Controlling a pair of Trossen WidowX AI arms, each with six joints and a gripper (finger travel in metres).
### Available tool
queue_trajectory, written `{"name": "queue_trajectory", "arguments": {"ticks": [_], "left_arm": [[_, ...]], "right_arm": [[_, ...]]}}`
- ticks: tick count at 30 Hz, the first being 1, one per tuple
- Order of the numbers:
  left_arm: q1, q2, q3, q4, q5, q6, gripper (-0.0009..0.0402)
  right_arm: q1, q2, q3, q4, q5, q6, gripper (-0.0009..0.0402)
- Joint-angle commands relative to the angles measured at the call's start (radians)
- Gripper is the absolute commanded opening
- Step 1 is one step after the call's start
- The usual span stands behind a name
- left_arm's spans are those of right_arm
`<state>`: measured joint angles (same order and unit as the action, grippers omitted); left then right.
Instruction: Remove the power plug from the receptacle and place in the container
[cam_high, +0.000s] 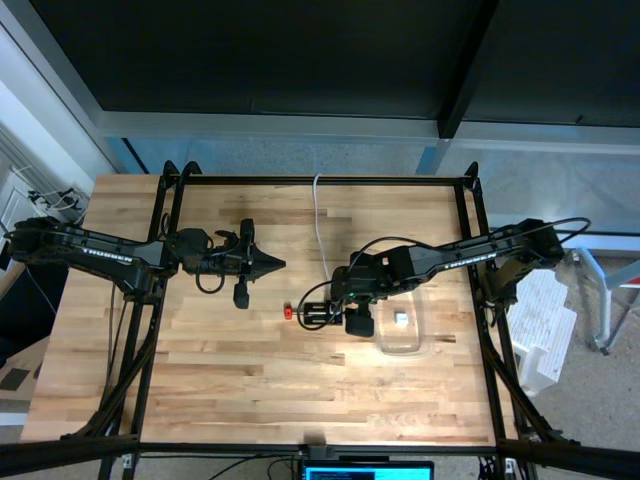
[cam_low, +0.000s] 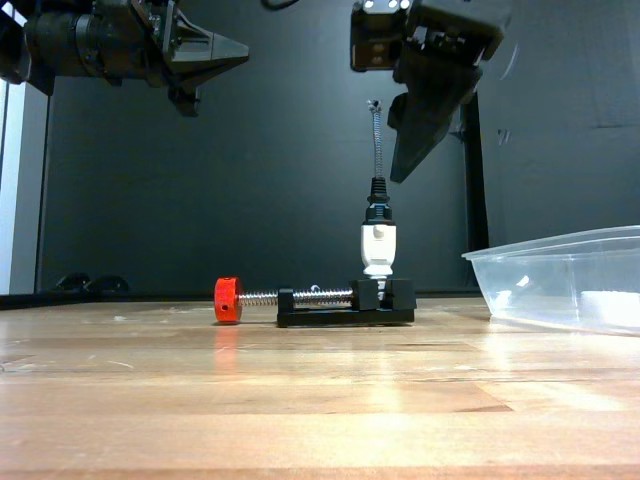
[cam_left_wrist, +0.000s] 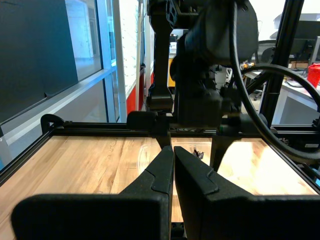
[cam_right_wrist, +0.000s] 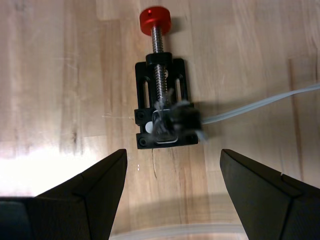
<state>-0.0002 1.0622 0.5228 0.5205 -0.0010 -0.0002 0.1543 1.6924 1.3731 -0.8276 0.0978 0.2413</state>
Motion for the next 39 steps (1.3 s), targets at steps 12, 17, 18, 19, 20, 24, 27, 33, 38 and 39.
{"name": "queue_trajectory", "arguments": {"ticks": [12,17,18,19,20,24,27,33,38,39], "left_arm": [[0.000,0.000,0.000,0.001,0.000,0.000,0.0000],[0.000,0.000,0.000,0.001,0.000,0.000,0.0000],[0.000,0.000,0.000,0.001,0.000,0.000,0.0000],[0.000,0.000,0.000,0.001,0.000,0.000,0.0000],[0.000,0.000,0.000,0.001,0.000,0.000,0.0000],[0.000,0.000,0.000,0.001,0.000,0.000,0.0000],[0.000,0.000,0.000,0.001,0.000,0.000,0.0000],[0.000,0.000,0.000,0.001,0.000,0.000,0.0000],[0.000,0.000,0.000,0.001,0.000,0.000,0.0000],[0.000,0.000,0.000,0.001,0.000,0.000,0.0000]], "right_arm": [[0.005,0.098,0.040,0.045,0.008,-0.019,0.0255],[0.008,0.116,0.039,0.062,0.007,-0.019,0.0254],[0.009,0.118,0.039,0.062,0.007,-0.020,0.0252],[0.010,0.124,0.039,0.063,0.007,-0.023,0.0249],[0.010,0.127,0.039,0.063,0.007,-0.023,0.0245],[0.011,0.127,0.038,0.063,0.007,-0.025,0.0224],[0.010,0.127,0.037,0.062,0.007,-0.030,0.0205],[0.010,0.127,0.037,0.062,0.008,-0.039,0.0162],[0.010,0.127,0.037,0.063,0.011,-0.040,0.0122],[0.010,0.127,0.037,0.063,0.015,-0.040,0.0114]]}}
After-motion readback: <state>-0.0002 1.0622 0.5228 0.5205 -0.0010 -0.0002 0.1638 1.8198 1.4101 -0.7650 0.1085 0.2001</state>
